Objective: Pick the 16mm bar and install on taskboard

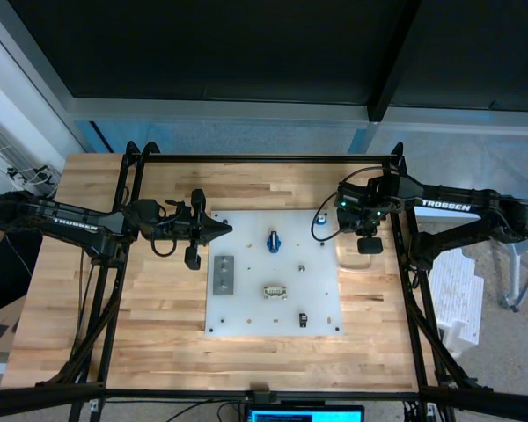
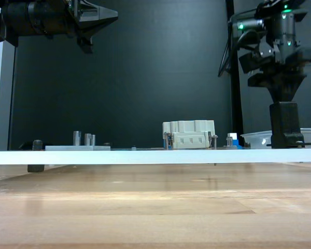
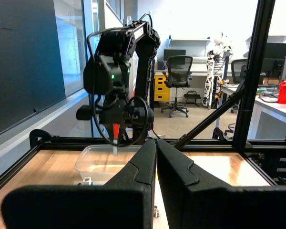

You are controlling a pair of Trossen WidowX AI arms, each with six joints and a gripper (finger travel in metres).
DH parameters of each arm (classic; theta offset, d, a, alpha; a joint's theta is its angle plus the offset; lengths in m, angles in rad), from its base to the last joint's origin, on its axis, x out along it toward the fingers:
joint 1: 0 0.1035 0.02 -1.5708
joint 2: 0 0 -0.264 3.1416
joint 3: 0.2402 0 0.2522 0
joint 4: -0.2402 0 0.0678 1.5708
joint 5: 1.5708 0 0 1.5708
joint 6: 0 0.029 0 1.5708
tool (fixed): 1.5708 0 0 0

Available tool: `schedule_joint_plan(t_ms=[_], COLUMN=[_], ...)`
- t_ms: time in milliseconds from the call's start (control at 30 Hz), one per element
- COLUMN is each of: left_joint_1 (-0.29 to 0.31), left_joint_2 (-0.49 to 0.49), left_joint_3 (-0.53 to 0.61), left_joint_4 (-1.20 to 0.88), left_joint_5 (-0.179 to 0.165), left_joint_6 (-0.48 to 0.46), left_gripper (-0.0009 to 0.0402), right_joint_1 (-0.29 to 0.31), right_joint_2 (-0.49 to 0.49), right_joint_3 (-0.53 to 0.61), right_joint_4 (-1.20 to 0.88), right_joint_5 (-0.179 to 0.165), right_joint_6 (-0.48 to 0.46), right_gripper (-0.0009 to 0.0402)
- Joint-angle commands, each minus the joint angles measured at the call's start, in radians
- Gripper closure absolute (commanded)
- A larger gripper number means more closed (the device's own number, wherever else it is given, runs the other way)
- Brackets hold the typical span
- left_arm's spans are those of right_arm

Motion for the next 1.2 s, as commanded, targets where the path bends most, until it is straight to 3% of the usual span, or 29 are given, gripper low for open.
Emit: schedule_joint_plan(t_ms=[33,233,500,1200], left_joint_1=[0.000,0.000,0.000,0.000], left_joint_2=[0.000,0.000,0.000,0.000], left_joint_3=[0.000,0.000,0.000,0.000], left_joint_4=[0.000,0.000,0.000,0.000], left_joint_5=[0.000,0.000,0.000,0.000], left_joint_6=[0.000,0.000,0.000,0.000], left_gripper=[0.0393,0.0393,0.0393,0.0393], right_joint_1=[0.018,0.048,0.160,0.521], right_joint_2=[-0.012,-0.032,-0.035,-0.011], right_joint_3=[0.026,0.037,0.070,0.090], right_joint_4=[-0.040,-0.059,-0.076,-0.072], right_joint_5=[0.001,0.008,0.008,0.008], right_joint_6=[0.011,0.058,0.265,1.056], right_gripper=[0.0389,0.0389,0.0389,0.0389])
